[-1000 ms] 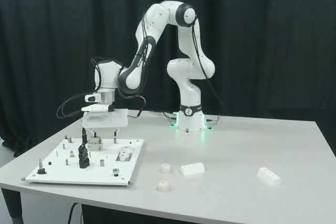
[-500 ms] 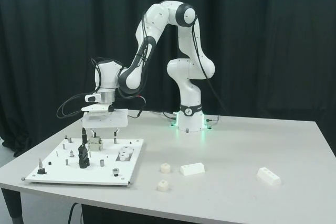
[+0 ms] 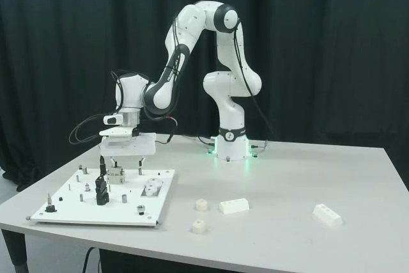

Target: Insert waterproof.

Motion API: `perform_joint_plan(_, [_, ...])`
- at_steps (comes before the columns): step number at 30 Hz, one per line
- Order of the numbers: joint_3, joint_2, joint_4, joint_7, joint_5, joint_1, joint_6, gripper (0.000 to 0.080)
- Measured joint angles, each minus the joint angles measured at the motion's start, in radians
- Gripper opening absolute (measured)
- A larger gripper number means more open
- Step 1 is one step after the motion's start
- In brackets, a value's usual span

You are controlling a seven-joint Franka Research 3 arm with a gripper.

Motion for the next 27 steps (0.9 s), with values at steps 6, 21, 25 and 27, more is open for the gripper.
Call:
perform_joint_plan(6, [0.000, 0.000, -0.002, -0.002, 0.000, 0.000, 0.003, 0.0800])
perform_joint_plan(21, [0.003, 0.000, -0.009, -0.005, 0.000, 0.000, 0.021, 0.0800])
perform_joint_plan(25, [0.004, 0.005, -0.010, -0.007, 0.000, 0.000, 0.032, 0.0800])
perform_joint_plan(27, [0.005, 0.009, -0.010, -0.008, 0.003, 0.000, 0.038, 0.0800])
